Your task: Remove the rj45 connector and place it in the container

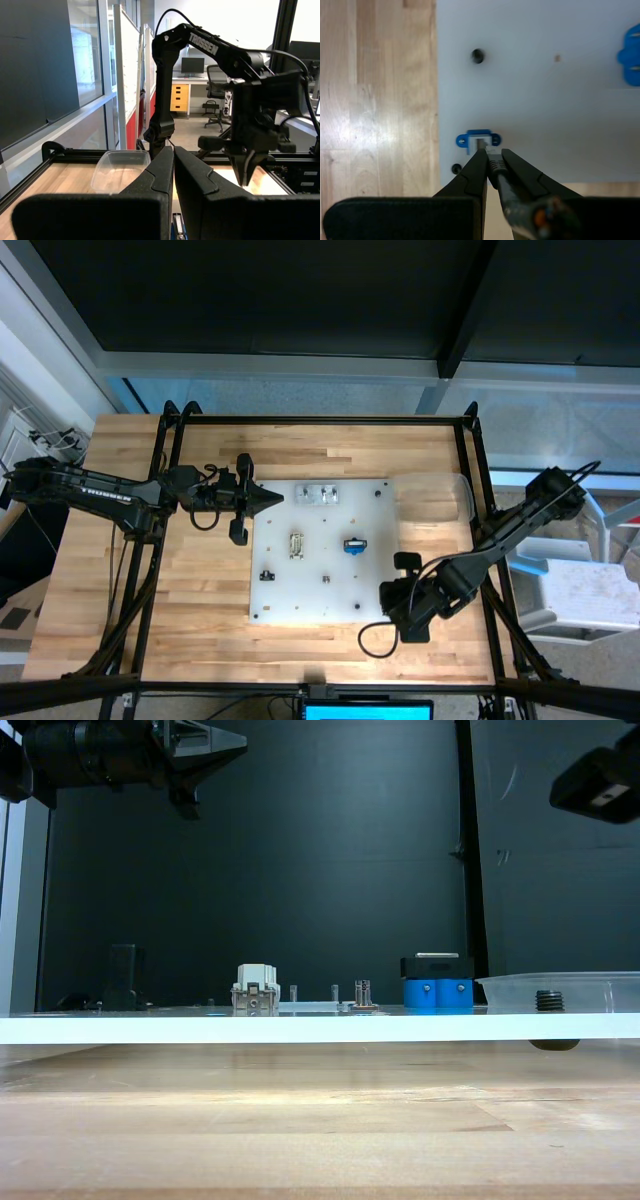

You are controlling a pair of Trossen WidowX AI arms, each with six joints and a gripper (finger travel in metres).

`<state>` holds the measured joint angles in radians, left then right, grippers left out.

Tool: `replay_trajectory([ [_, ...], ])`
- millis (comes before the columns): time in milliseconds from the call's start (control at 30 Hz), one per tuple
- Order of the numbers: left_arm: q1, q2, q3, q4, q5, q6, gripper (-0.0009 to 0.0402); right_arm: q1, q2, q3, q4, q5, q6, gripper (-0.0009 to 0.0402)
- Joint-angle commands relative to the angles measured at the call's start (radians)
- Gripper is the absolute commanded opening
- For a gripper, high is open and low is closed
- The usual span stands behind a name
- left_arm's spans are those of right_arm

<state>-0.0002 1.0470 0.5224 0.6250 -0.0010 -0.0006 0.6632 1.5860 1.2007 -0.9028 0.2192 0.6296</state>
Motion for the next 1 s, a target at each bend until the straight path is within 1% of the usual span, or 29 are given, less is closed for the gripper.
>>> replay_trajectory([
  [33,0.0,0.0,0.0,0.0,0.0,0.0,0.0,-0.027,-0.034,0.001,-0.019,0.011,-0.013,0.0],
  [100,0.0,0.0,0.0,0.0,0.0,0.0,0.0,-0.046,-0.056,0.001,-0.036,0.025,-0.023,0.0],
  [433,0.0,0.0,0.0,0.001,0.0,0.0,0.0,-0.169,-0.129,0.0,-0.091,0.022,-0.148,0.0],
  [533,0.0,0.0,0.0,0.0,0.0,0.0,0.0,-0.209,-0.142,0.0,-0.093,0.009,-0.192,0.0],
  [600,0.0,0.0,0.0,0.001,0.0,0.0,0.0,-0.237,-0.152,0.0,-0.098,-0.008,-0.219,0.0],
  [933,0.0,0.0,0.0,0.0,0.0,0.0,0.0,-0.377,-0.19,0.0,-0.161,-0.016,-0.333,0.0],
  [1000,0.0,0.0,0.0,0.0,0.0,0.0,0.0,-0.406,-0.197,0.0,-0.169,-0.04,-0.359,0.0],
])
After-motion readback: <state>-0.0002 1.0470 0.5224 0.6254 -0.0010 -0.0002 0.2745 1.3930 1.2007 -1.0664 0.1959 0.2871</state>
